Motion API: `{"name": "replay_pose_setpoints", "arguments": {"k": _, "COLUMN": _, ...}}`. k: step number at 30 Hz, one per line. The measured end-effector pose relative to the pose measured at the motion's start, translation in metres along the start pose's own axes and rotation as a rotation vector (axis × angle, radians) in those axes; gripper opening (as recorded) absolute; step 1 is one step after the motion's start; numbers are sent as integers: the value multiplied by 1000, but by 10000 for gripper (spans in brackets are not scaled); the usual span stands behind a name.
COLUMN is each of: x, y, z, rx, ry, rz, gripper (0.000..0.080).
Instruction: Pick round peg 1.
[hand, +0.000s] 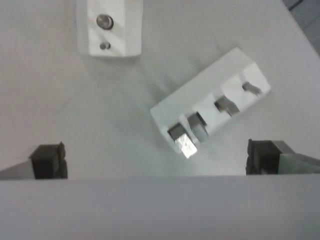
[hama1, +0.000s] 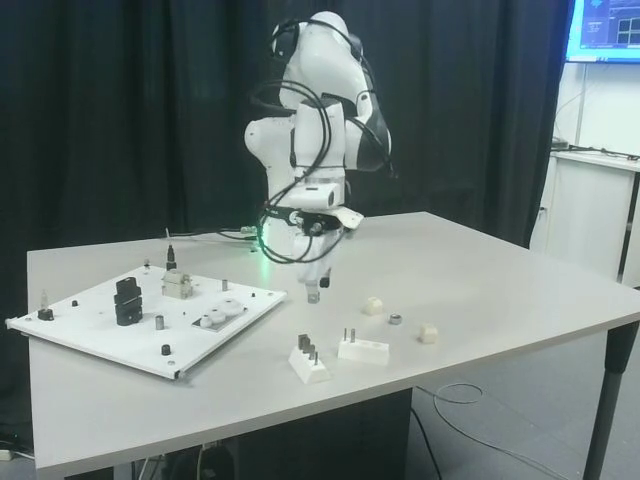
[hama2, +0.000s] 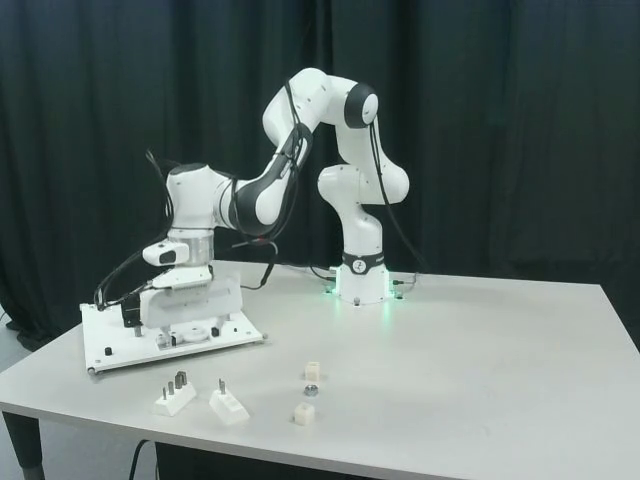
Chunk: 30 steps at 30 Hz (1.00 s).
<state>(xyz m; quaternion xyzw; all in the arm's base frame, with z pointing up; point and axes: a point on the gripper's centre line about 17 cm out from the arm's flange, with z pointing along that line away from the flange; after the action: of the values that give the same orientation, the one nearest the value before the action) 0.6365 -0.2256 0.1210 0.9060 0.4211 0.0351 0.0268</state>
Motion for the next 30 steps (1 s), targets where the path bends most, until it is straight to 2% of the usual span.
{"name": "replay_pose_setpoints", "arguments": {"k": 9, "x": 15, "y": -6, "z": 24, "rx": 44, "ry": 7, "rz": 7, "gripper": 800}}
{"name": "replay_pose_setpoints", "arguments": {"k": 21, "x": 36, "y": -23, "z": 53, "rx": 79, "ry": -5, "rz": -30, "gripper": 800}}
{"name": "replay_pose_setpoints", "arguments": {"k": 30, "x": 42, "y": -35, "z": 70, "rx": 97, "ry": -21, "rz": -48, "gripper": 800}}
